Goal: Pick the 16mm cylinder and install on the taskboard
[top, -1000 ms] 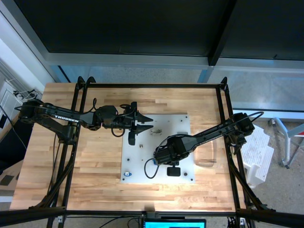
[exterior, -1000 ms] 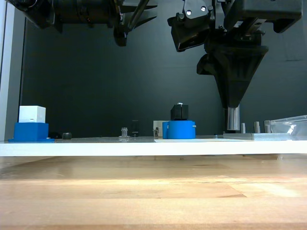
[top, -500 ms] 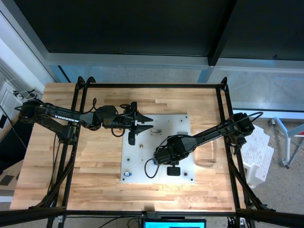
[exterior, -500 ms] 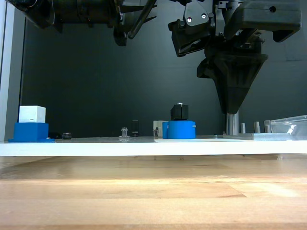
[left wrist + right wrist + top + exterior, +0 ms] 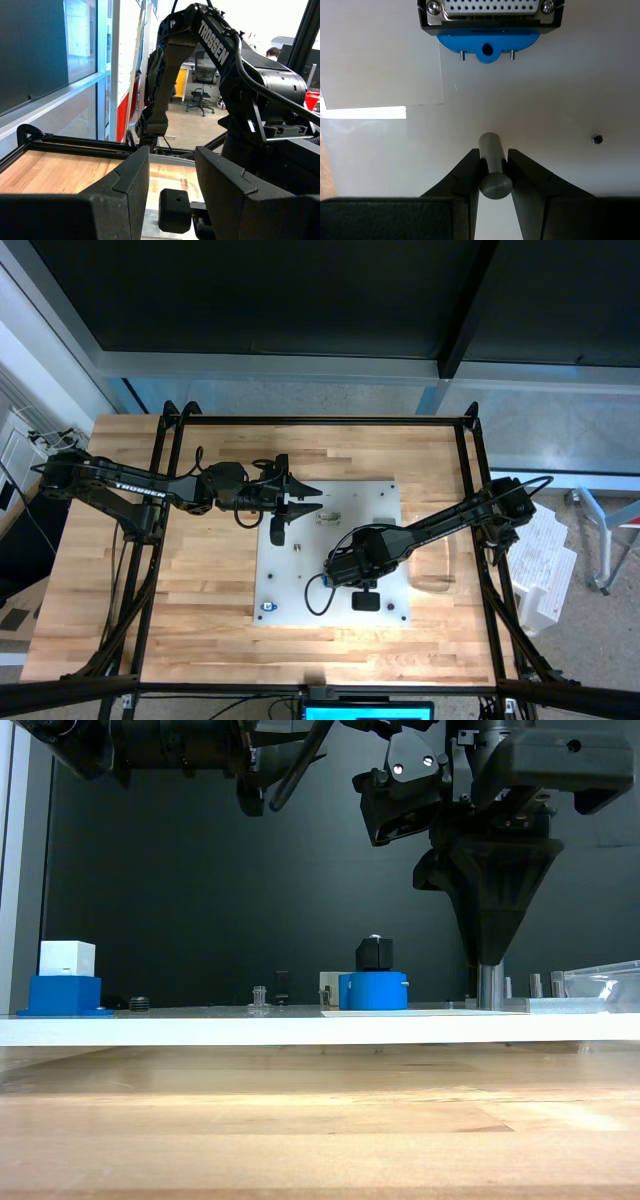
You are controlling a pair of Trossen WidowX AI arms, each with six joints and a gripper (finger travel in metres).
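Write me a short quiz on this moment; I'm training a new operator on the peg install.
1. True or false: the right tool is shut on the 16mm cylinder.
2. Where is the left tool? A) open, high over the taskboard at its far left corner; B) shut, resting down on the board; C) gripping the cylinder.
3. Fill in: the right tool holds the cylinder ___ over the taskboard.
Key: 1 true; 2 A; 3 upright.
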